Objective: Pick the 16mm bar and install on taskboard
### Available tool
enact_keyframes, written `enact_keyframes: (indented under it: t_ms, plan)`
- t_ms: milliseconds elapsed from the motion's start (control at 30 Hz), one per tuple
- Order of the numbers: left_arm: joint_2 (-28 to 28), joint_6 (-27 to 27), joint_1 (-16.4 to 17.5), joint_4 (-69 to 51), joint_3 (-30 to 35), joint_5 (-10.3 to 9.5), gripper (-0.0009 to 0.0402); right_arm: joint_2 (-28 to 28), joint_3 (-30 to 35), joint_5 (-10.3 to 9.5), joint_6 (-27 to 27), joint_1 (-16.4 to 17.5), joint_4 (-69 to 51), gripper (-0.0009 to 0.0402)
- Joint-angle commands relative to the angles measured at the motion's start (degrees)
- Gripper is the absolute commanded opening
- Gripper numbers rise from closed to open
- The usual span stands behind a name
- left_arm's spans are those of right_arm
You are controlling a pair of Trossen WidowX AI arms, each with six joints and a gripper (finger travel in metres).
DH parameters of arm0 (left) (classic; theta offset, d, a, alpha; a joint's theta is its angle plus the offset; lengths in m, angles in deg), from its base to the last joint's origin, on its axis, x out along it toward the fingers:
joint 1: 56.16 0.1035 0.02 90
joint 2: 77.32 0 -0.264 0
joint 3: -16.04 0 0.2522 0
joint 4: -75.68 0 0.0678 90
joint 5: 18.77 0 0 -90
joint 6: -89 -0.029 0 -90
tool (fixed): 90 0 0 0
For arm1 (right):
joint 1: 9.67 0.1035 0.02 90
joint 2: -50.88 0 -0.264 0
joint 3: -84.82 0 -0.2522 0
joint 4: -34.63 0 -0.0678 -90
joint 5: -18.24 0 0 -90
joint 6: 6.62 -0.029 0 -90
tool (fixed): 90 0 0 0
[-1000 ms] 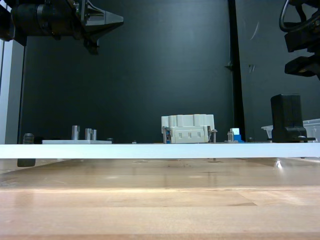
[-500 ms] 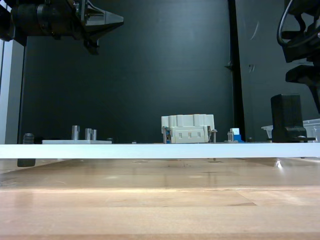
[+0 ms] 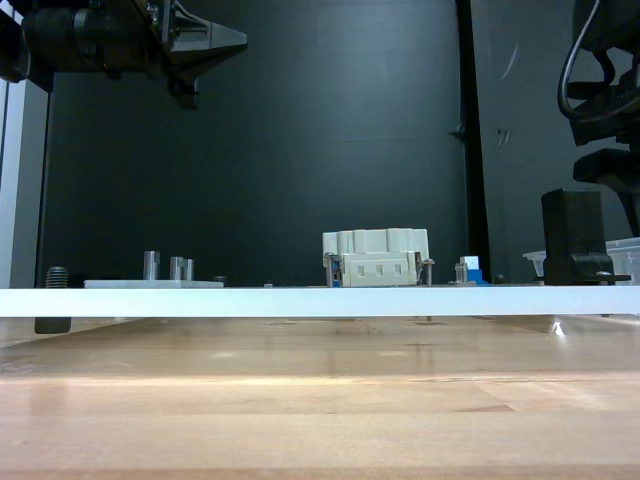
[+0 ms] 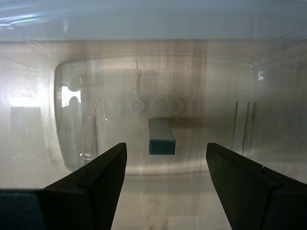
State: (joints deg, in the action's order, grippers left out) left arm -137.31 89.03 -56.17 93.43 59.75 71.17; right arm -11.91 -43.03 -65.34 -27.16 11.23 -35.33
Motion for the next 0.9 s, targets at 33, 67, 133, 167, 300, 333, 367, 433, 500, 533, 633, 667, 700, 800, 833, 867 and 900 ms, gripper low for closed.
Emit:
enact_keyframes:
  t_ms: [33, 67, 133, 167, 300, 333, 367, 433, 500, 533, 633, 667, 700, 800, 833, 867, 900]
  plan:
    - [0.0, 0.0, 0.0, 0.0, 0.0, 0.02, 0.0, -0.3, -0.7, 0.04, 0.0, 0.0, 0.8, 0.0232]
    - [0.0, 0.0, 0.0, 0.0, 0.0, 0.02, 0.0, -0.6, -0.8, 0.04, 0.0, 0.0, 1.1, 0.0232]
    - [0.0, 0.0, 0.0, 0.0, 0.0, 0.02, 0.0, -1.3, -1.1, 0.04, 0.0, 0.0, 2.1, 0.0232]
    - [0.0, 0.0, 0.0, 0.0, 0.0, 0.02, 0.0, -1.7, -1.4, 0.04, 0.0, 0.0, 2.6, 0.0232]
    - [0.0, 0.0, 0.0, 0.0, 0.0, 0.02, 0.0, -2.7, -2.8, 0.07, 0.0, 0.0, 4.6, 0.0232]
    - [0.0, 0.0, 0.0, 0.0, 0.0, 0.02, 0.0, -2.9, -3.2, 0.04, 0.0, 0.0, 5.2, 0.0232]
    - [0.0, 0.0, 0.0, 0.0, 0.0, 0.02, 0.0, -3.1, -3.5, 0.04, 0.0, 0.0, 5.8, 0.0232]
    - [0.0, 0.0, 0.0, 0.0, 0.0, 0.02, 0.0, -3.3, -4.1, 0.04, 0.0, 0.0, 6.6, 0.0231]
    - [0.0, 0.0, 0.0, 0.0, 0.0, 0.02, 0.0, -3.3, -4.2, 0.04, 0.0, 0.0, 6.8, 0.0228]
    - [0.0, 0.0, 0.0, 0.0, 0.0, 0.02, 0.0, -3.3, -4.2, 0.07, 0.0, 0.0, 6.8, 0.0226]
    - [0.0, 0.0, 0.0, 0.0, 0.0, 0.02, 0.0, -3.3, -4.2, 0.04, 0.0, 0.0, 7.0, 0.0215]
    - [0.0, 0.0, 0.0, 0.0, 0.0, 0.02, 0.0, -3.3, -4.2, 0.04, 0.0, 0.0, 7.0, 0.021]
    - [0.0, 0.0, 0.0, 0.0, 0.0, 0.02, 0.0, -3.3, -4.2, 0.04, 0.0, 0.0, 7.0, 0.0205]
    - [0.0, 0.0, 0.0, 0.0, 0.0, 0.02, 0.0, -3.3, -4.2, 0.04, 0.0, 0.0, 7.0, 0.019]
    - [0.0, 0.0, 0.0, 0.0, 0.0, 0.02, 0.0, -3.3, -4.2, 0.04, 0.0, 0.0, 7.0, 0.0184]
    - [0.0, 0.0, 0.0, 0.0, 0.0, 0.02, 0.0, -3.3, -4.2, 0.04, 0.0, 0.0, 7.0, 0.0179]
    - [0.0, 0.0, 0.0, 0.0, 0.0, 0.02, 0.0, -3.3, -4.2, 0.04, 0.0, 0.0, 7.0, 0.0173]
